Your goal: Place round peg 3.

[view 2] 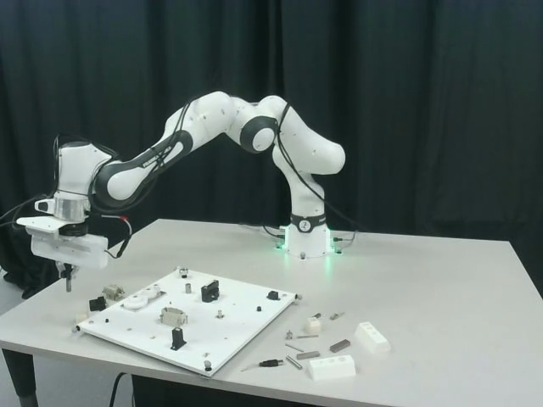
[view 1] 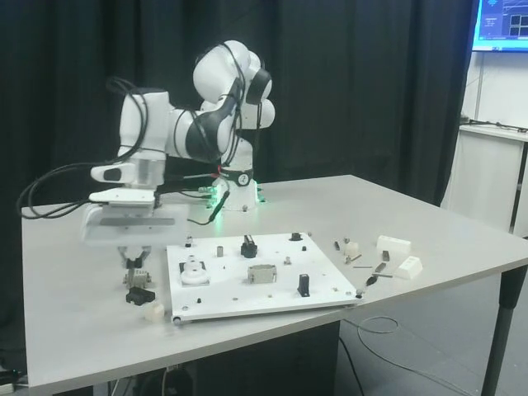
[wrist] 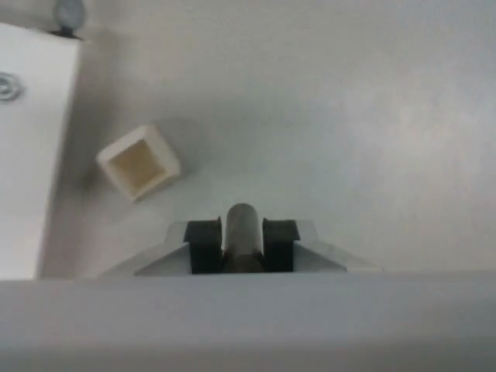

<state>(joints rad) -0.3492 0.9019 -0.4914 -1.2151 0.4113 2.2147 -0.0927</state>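
Grey round peg (wrist: pixel 241 232), plain cylinder, clamped upright in hand (wrist: pixel 241 246).

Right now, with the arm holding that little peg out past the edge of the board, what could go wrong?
The end effector grips the round peg only at its upper part, so it might slip or tilt before insertion.

A small white square cup and a black part lie on the table beside the white board; a low sweep toward the board could knock them.

Posts and fixtures stand on the board, such as the black block, so the peg could strike one.
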